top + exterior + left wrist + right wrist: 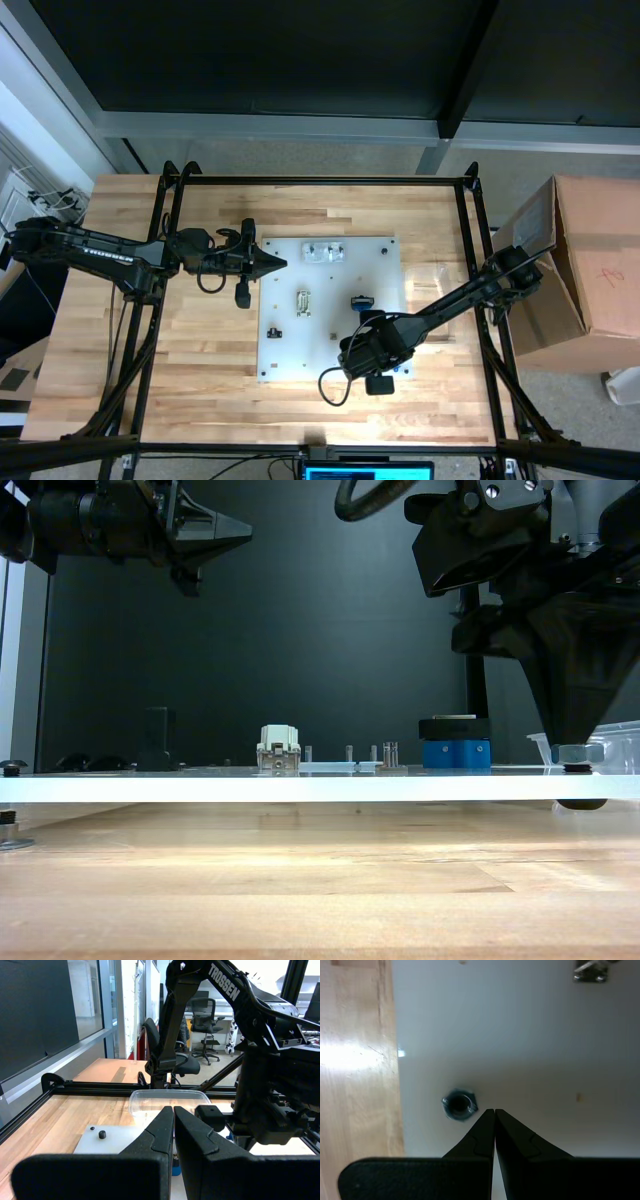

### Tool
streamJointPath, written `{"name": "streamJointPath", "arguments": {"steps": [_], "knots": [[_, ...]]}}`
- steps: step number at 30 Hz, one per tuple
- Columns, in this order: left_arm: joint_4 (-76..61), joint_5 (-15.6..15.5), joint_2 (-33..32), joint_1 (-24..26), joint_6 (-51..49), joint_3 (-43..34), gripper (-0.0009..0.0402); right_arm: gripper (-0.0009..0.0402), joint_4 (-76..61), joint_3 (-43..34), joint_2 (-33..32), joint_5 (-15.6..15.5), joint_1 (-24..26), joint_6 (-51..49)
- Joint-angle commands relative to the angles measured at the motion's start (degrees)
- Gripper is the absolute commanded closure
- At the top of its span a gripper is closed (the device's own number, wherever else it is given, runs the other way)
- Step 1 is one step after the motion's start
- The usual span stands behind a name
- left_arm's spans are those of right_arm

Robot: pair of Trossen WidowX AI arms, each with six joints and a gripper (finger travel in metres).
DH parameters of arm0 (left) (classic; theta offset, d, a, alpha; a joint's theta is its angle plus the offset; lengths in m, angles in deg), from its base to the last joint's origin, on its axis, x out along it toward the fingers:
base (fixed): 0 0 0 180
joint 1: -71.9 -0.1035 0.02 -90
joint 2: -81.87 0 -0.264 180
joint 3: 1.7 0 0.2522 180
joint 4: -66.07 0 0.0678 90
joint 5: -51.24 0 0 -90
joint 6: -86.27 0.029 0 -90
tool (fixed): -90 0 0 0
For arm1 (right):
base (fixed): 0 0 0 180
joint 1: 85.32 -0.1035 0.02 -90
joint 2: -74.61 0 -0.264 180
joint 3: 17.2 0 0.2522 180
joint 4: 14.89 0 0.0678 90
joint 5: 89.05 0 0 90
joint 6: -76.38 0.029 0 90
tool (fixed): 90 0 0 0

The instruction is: Pick the M12 nut and place it on its threads and fasten

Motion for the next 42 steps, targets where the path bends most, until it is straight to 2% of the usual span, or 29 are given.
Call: {"name": "streamJointPath", "arguments": {"steps": [1, 2, 3, 13, 18, 24, 30, 34, 37, 42], "knots": [[0.0, 0.0, 0.0, 0.0, 0.0, 0.0, 0.0393, 0.0393, 1.6, 0.0, -0.5, -11.5, 0.0, -2.2], [0.0, 0.0, 0.0, 0.0, 0.0, 0.0, 0.0393, 0.0393, 1.5, 0.0, -0.5, -13.1, 0.0, -2.2], [0.0, 0.0, 0.0, 0.0, 0.0, 0.0, 0.0393, 0.0393, 1.4, 0.0, -0.5, -13.2, -0.1, -2.1], [0.0, 0.0, 0.0, 0.0, 0.0, 0.0, 0.0393, 0.0393, -0.2, 0.0, 0.1, -8.7, -0.2, -0.6], [0.0, 0.0, 0.0, 0.0, 0.0, 0.0, 0.0393, 0.0393, -0.4, 0.0, 0.8, -8.2, -0.2, -0.4], [0.0, 0.0, 0.0, 0.0, 0.0, 0.0, 0.0393, 0.0393, -3.2, 0.0, 3.1, -0.9, -0.2, 0.0], [0.0, 0.0, 0.0, 0.0, 0.0, 0.0, 0.0393, 0.0393, -3.1, 1.2, 3.5, 1.9, -0.4, -0.1], [0.0, 0.0, 0.0, 0.0, 0.0, 0.0, 0.0393, 0.0393, -2.0, 1.4, 3.5, 2.3, -0.4, -0.2], [0.0, 0.0, 0.0, 0.0, 0.0, 0.0, 0.0393, 0.0393, -2.2, 1.4, 3.1, 4.6, -0.4, -0.3], [0.0, 0.0, 0.0, 0.0, 0.0, 0.0, 0.0393, 0.0393, -2.0, 1.6, 2.5, 4.0, -0.5, -0.6]]}}
